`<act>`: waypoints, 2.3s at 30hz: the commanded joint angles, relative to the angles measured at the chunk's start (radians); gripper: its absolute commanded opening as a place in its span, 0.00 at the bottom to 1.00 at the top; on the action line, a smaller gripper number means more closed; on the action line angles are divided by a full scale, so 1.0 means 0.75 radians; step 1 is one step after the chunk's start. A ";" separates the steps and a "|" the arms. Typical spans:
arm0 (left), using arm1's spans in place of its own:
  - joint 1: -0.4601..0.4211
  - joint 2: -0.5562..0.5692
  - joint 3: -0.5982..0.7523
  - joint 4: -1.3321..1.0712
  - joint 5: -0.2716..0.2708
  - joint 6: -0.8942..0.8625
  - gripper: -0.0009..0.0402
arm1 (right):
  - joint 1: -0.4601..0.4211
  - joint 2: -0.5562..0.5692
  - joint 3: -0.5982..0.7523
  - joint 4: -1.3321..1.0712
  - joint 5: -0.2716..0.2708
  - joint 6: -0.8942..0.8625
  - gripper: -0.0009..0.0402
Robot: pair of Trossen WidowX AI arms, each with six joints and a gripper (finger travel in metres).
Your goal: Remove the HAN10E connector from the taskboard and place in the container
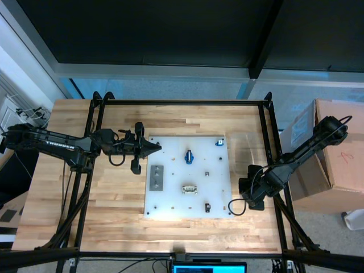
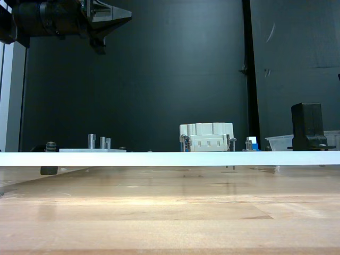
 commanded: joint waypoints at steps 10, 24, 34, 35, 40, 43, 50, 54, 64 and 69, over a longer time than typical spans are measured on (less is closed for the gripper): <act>0.000 0.000 0.001 0.001 0.000 0.001 0.02 | 0.000 -0.002 0.003 -0.001 -0.001 0.002 0.23; 0.000 0.000 0.001 0.000 0.000 0.001 0.02 | -0.001 -0.084 0.171 -0.236 -0.001 -0.006 0.03; 0.000 0.000 0.001 0.001 0.000 0.001 0.02 | -0.003 -0.160 0.401 -0.532 0.001 -0.010 0.04; 0.001 0.000 0.001 0.000 0.000 0.001 0.02 | -0.005 -0.164 0.405 -0.543 0.001 -0.010 0.04; 0.000 0.001 0.001 0.000 0.000 0.001 0.02 | -0.052 -0.182 0.398 -0.552 0.001 -0.015 0.04; 0.000 0.001 0.001 0.001 0.000 0.000 0.02 | -0.138 -0.194 0.393 -0.553 0.001 -0.062 0.04; 0.000 0.001 0.001 0.000 0.000 0.001 0.02 | -0.442 -0.204 0.384 -0.565 0.002 -0.244 0.04; 0.001 0.000 0.001 0.001 0.000 0.001 0.02 | -0.635 -0.204 0.382 -0.561 0.002 -0.367 0.04; 0.001 0.001 0.001 0.001 0.000 0.001 0.02 | -1.111 -0.203 0.292 -0.482 0.002 -0.571 0.04; 0.000 0.000 0.001 0.001 0.000 0.001 0.02 | -1.229 -0.200 0.196 -0.309 0.001 -0.569 0.04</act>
